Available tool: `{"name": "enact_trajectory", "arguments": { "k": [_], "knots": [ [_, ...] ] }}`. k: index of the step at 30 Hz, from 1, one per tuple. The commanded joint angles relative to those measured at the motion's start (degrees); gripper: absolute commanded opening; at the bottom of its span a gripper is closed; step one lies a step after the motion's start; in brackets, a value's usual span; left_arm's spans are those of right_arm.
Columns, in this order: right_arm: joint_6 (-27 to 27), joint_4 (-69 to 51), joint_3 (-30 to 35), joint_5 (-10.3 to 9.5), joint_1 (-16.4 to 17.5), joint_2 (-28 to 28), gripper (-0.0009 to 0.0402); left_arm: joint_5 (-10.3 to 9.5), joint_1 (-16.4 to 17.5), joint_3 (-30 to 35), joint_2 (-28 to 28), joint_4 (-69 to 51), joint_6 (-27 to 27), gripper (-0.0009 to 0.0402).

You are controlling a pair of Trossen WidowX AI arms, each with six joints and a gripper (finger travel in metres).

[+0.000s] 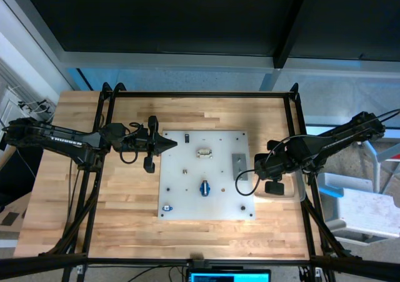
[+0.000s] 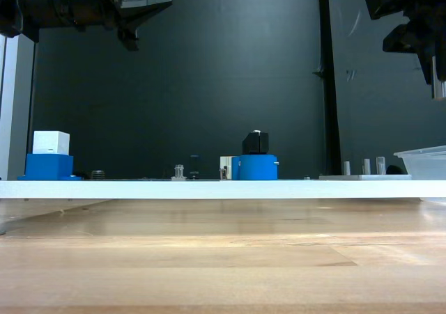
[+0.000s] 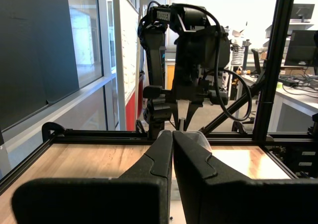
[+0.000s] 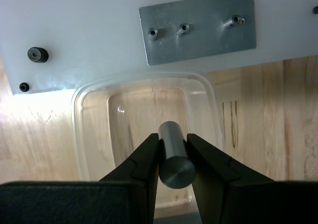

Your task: Pick the 16mm cylinder and place it in the taskboard

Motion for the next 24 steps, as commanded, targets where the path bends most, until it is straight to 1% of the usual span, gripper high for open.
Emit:
{"name": "enact_trajectory", "arguments": {
  "k": [1, 15, 21, 24],
  "knots": [
    [0.04, -0.48, 0.42, 0.02, 0.02, 0.04, 0.0025, 0.02, 0.02, 0.0, 0.0, 0.02, 0.0, 0.0],
    [-0.07, -0.2, 0.07, 0.04, 0.02, 0.22, 0.0025, 0.0, 0.02, 0.0, 0.0, 0.02, 0.02, 0.0],
    [-2.47, 1.38, 0.26, -0.17, 0.0, 2.14, 0.0025, 0.0, 0.0, 0.0, 0.0, 0.02, 0.02, 0.0],
    [-3.37, 2.99, 0.66, -1.53, -0.02, 3.43, 0.0025, 0.0, 0.0, 0.0, 0.0, 0.02, 0.02, 0.0]
  ]
}}
